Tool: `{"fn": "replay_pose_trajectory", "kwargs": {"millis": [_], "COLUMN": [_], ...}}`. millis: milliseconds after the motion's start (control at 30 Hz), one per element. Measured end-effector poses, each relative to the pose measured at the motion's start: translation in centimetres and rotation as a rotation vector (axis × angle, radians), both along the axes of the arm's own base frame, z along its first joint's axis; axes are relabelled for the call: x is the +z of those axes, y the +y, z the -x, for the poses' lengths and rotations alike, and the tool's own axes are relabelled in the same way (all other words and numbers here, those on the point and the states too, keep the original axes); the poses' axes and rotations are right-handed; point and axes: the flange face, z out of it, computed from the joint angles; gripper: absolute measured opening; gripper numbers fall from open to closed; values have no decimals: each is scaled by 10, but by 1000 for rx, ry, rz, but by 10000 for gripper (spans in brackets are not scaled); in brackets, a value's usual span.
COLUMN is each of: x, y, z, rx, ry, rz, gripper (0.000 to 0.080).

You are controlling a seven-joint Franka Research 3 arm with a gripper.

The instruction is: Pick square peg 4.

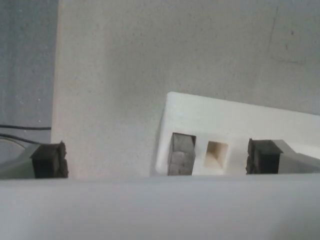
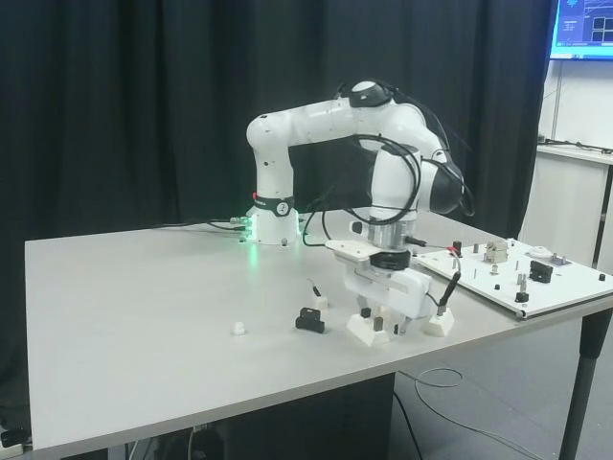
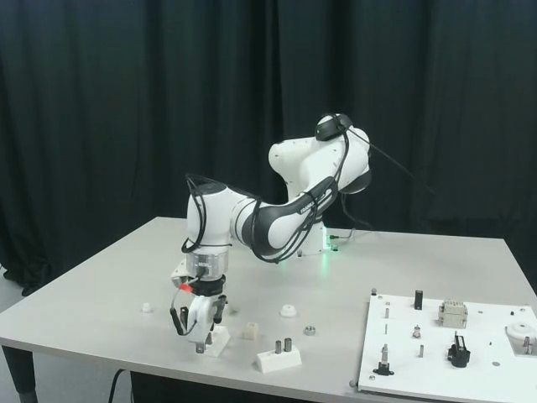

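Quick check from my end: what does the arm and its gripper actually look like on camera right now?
The arm has smooth white rounded links with black bands at the joints, and black cables loop along its upper links. Its base glows green on the grey table. The gripper carries two pale fingers tipped with black, blocky pads.

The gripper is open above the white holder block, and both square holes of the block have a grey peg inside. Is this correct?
Not quite. In the wrist view the white holder block has only one grey square peg; the square hole beside it is empty. The gripper is indeed open above it.
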Motion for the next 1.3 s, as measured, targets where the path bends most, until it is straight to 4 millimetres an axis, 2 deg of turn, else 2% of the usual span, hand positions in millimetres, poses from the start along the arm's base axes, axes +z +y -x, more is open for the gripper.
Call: {"fn": "replay_pose_trajectory", "kwargs": {"millis": [200, 233, 533, 567, 733, 767, 933, 967, 1067, 1300], "x": [-5, -5, -8, -8, -9, -9, -9, -8, -7, 5], "y": [0, 0, 2, 2, 1, 1, 0, -1, -2, -5], "z": [-2, -3, -5, -5, -5, -5, -4, -4, -3, 0], "rx": [-1, 0, 11, 12, 13, 13, 12, 11, 9, -2], "ry": [7, 8, 16, 17, 21, 23, 31, 34, 41, 66], "rz": [-6, -5, -2, -2, 0, 1, 5, 6, 8, -2], "gripper": [800, 698, 698, 344, 344, 132, 132, 98, 98, 98]}}
